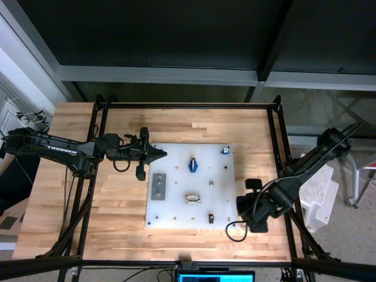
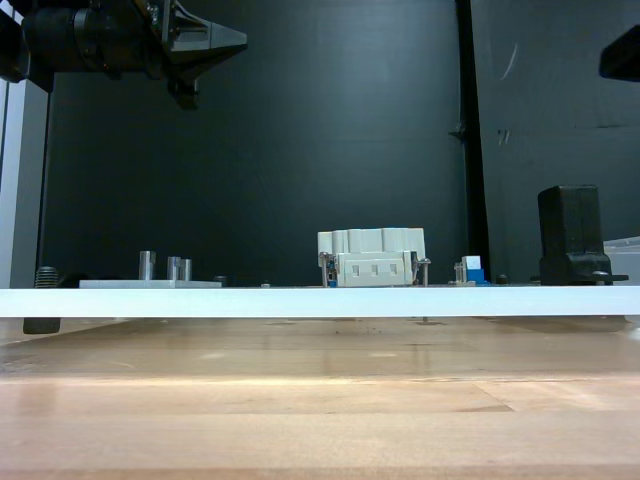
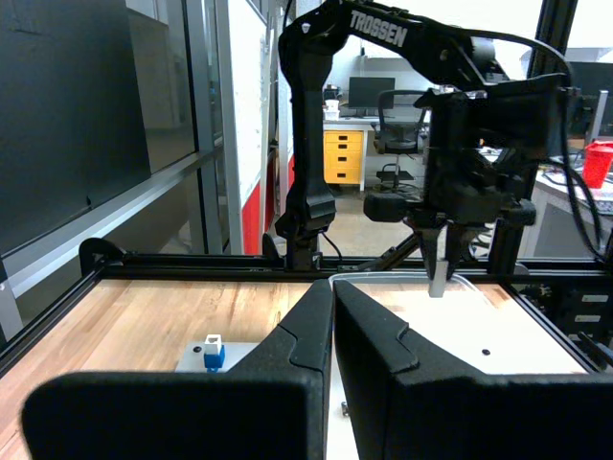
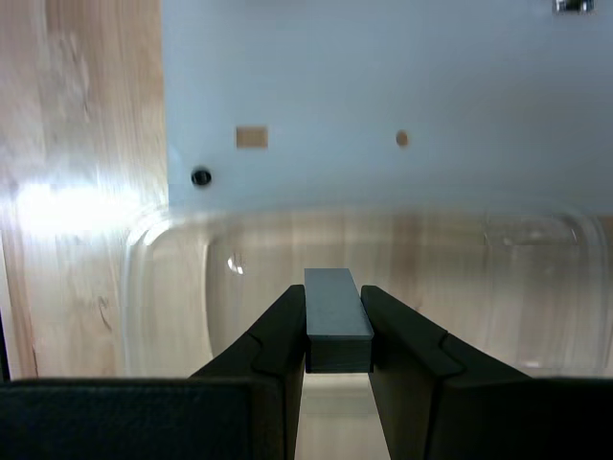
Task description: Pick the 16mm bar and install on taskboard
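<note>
the right gripper is clenched on the bar. the bar hangs between the fingers above the clear tray, just beside the right edge of the board. the left gripper hovers high over the far left corner of the board, its fingers pressed together on nothing. the step in hand seems to be carrying the bar to the grey block. to do it well, the arm should rise first to pass above the connectors and keep the bar upright. it should then line the bar over its hole and lower slowly, because a tilted bar may jam.
</note>
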Available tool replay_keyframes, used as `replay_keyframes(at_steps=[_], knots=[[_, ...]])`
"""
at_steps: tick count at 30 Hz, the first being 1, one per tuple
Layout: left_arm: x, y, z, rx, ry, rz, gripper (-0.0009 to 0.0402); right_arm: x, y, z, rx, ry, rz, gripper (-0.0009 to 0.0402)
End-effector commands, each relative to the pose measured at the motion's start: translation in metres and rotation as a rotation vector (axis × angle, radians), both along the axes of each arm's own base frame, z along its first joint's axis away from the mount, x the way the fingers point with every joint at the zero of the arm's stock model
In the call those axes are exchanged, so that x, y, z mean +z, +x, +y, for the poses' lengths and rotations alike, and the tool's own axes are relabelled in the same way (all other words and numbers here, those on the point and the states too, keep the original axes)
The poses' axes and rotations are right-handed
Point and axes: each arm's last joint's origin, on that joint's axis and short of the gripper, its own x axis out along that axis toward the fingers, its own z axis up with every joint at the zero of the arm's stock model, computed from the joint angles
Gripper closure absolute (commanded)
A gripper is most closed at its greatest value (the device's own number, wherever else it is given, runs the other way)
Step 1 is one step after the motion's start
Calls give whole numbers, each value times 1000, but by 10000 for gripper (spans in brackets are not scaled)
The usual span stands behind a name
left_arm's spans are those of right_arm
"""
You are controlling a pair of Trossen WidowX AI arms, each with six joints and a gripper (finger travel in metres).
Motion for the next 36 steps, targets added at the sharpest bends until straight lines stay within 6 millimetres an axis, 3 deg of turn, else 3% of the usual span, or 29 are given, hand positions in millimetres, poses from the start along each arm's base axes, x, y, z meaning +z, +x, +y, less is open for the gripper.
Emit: replay_keyframes(at_steps=[1, 12, 36], knots=[[0, 0, 0, 0, 0, 0, 393, 0, 12, 6, -12, -1, 1, 393], [0, 0, 0, 0, 0, 0, 393, -4, 45, 21, -33, -8, 7, 393], [0, 0, 0, 0, 0, 0, 393, -35, 57, 29, -33, -40, 44, 393]])
